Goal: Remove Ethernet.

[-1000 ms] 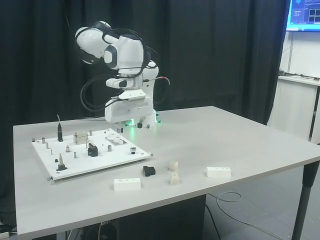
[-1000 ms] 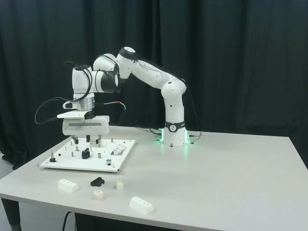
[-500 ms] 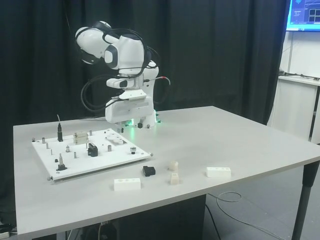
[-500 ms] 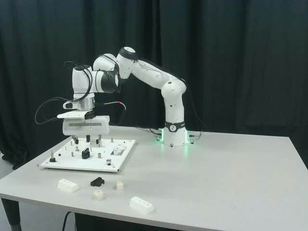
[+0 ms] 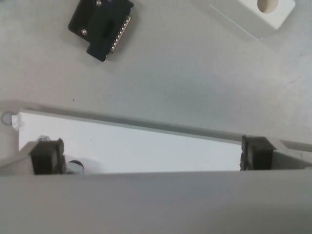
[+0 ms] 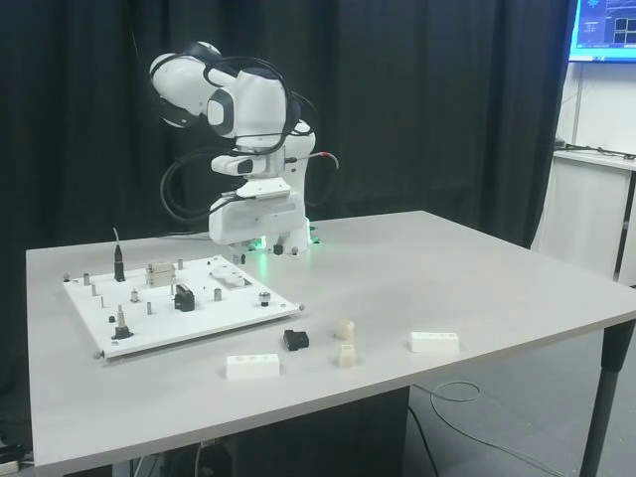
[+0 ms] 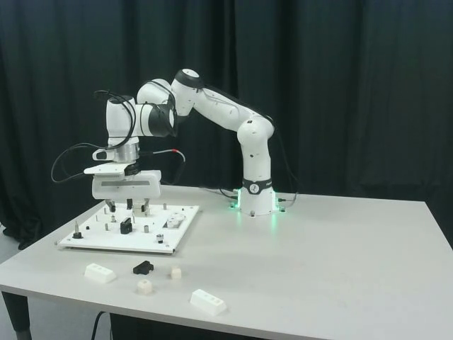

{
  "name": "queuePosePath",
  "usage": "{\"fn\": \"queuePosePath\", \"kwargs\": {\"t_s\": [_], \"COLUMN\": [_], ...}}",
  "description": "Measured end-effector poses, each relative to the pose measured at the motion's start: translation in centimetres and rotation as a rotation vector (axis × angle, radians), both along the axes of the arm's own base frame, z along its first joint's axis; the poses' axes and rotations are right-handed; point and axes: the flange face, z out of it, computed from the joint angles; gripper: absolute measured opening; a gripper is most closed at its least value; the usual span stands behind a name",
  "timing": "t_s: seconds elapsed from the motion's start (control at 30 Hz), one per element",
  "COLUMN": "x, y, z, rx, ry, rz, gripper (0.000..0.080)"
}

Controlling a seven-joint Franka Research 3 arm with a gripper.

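Note:
A white board (image 6: 199,313) (image 7: 180,225) (image 5: 136,146) with small metal posts and plugs lies on the grey table. A black plug (image 6: 184,297) (image 7: 125,227) stands upright near its middle. Another black plug with a thin stalk (image 6: 118,266) stands at a back corner. I cannot tell which one is the Ethernet plug. My gripper (image 6: 256,254) (image 7: 127,207) (image 5: 151,155) hangs open just above the board's back part. Its black fingertips (image 5: 46,156) are wide apart with nothing between them.
Off the board, near the table's front edge, lie a black connector (image 6: 295,339) (image 7: 143,267) (image 5: 100,27), white blocks (image 6: 252,366) (image 6: 434,342) (image 7: 100,273) (image 7: 208,302) and two small pale pieces (image 6: 345,343) (image 7: 145,286). The arm's base (image 7: 256,198) stands behind.

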Motion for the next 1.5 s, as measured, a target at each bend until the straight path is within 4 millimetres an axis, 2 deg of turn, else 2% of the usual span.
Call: {"fn": "queuePosePath", "kwargs": {"t_s": [0.47, 1.03, 1.5], "x": [0.1, 0.7, 0.9], "y": [-0.7, -2.1, -3.7], "z": [-0.2, -1.5, -1.3], "rx": [0.001, 0.005, 0.001], "ry": [-0.002, -0.005, -0.012], "rz": [-0.015, -0.044, -0.076], "gripper": [0.08, 0.08, 0.08]}}
